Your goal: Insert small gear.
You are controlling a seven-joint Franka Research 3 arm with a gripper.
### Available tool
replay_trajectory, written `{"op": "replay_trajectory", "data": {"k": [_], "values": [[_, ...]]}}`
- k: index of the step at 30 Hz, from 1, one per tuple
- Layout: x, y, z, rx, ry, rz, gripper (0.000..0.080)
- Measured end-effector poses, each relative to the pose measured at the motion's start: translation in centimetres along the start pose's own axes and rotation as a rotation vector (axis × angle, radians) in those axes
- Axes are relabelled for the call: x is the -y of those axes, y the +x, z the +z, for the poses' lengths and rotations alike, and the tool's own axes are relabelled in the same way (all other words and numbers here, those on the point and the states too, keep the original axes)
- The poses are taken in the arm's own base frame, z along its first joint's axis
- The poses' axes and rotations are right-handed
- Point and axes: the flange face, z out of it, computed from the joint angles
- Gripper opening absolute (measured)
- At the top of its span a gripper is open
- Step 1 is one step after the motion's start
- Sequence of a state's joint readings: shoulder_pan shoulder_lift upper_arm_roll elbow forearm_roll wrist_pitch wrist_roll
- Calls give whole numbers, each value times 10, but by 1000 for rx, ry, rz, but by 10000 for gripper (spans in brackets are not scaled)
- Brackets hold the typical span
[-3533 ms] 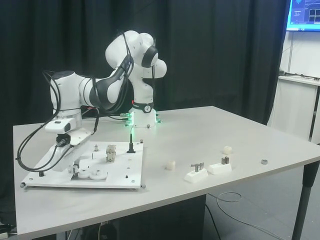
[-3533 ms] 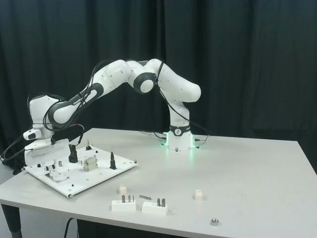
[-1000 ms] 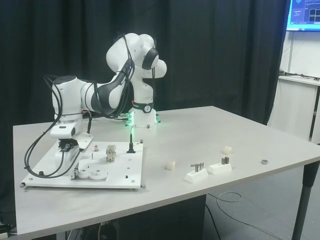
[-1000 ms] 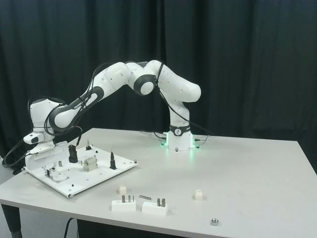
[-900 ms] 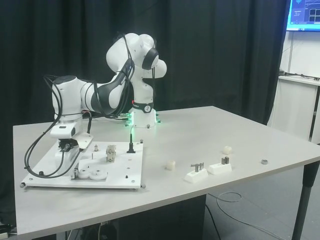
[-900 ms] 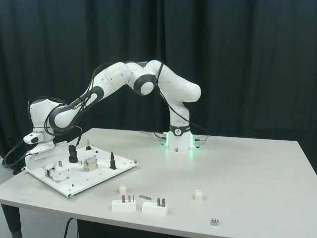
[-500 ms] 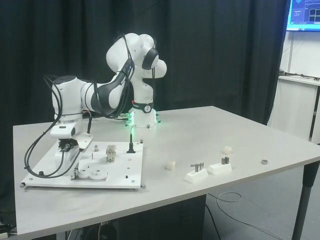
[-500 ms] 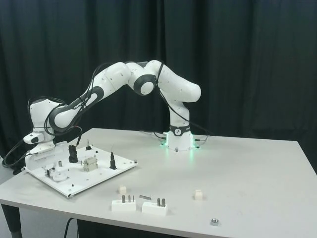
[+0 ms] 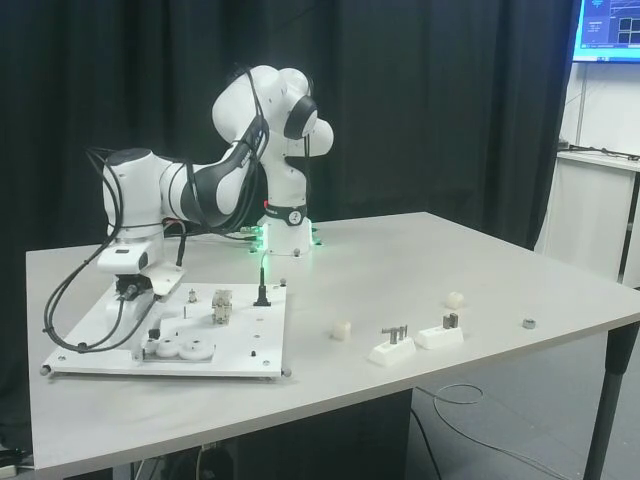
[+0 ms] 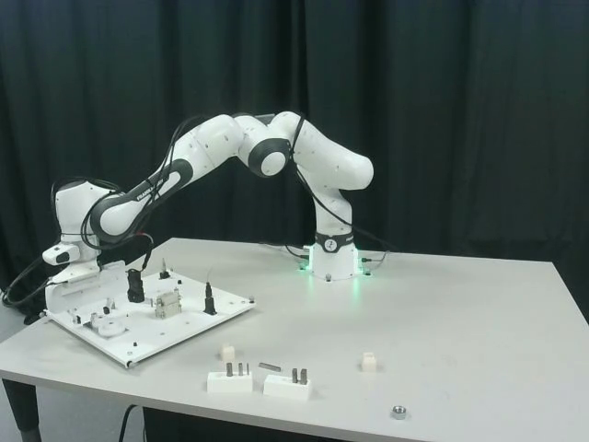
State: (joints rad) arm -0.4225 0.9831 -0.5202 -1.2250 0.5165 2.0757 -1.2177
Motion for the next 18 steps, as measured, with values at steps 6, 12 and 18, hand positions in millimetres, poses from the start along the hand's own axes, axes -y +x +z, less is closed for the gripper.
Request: {"op": "replay_trajectory", "data": {"k": [6, 12, 18], "values": [[2, 5, -26, 23, -19, 116, 712], [5, 12, -48, 35, -47, 221, 778], [5, 17, -56, 29, -65, 304, 795]]}}
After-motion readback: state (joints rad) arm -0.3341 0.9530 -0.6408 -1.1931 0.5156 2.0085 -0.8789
